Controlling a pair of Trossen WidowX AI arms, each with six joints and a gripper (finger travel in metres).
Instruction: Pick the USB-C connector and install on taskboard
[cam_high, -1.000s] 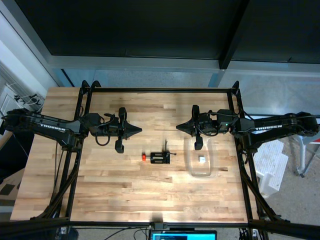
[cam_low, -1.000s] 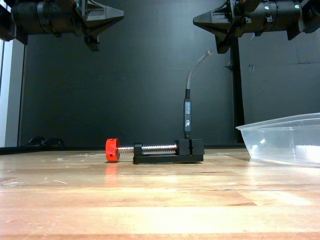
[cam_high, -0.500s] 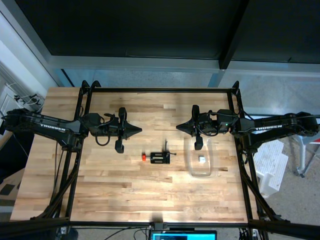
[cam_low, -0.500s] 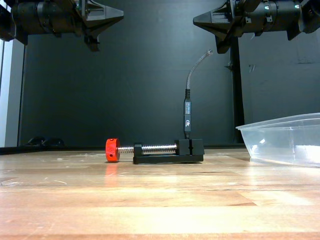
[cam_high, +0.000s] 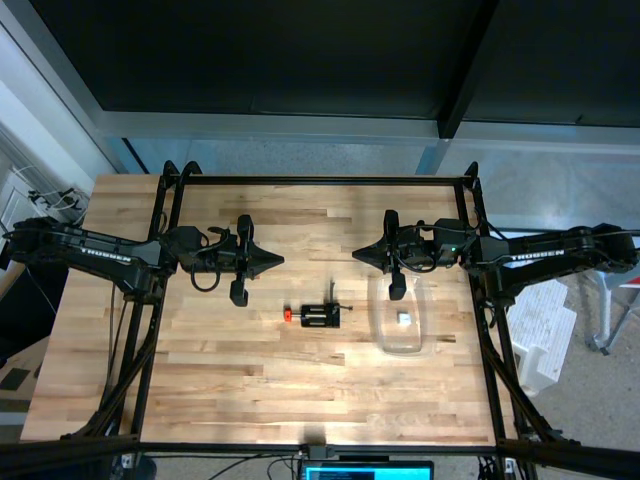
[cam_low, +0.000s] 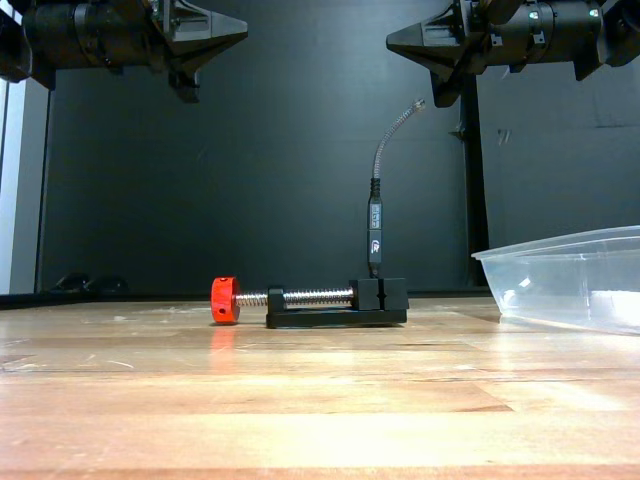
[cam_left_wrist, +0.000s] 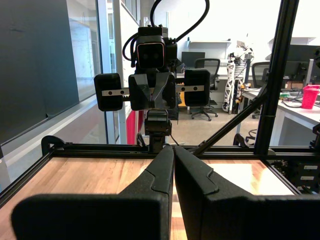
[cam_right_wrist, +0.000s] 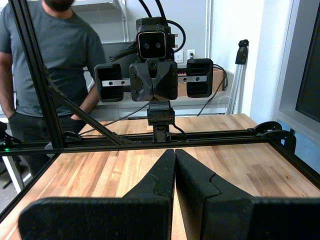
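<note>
Mid-table, between my two arms, the taskboard (cam_high: 318, 316) lies flat. The connector (cam_low: 373, 235) stands upright in its block end, away from the orange knob (cam_low: 225, 300). The left gripper (cam_high: 279, 262) and right gripper (cam_high: 357, 257) hang high above the wood, tips facing each other, both pinched closed on nothing. A tray (cam_high: 402, 349) holding a white cube (cam_high: 403, 318) sits right of the taskboard.

Matt taskboard (cam_low: 383, 297); glossy wooden table (cam_low: 300, 420)
</note>
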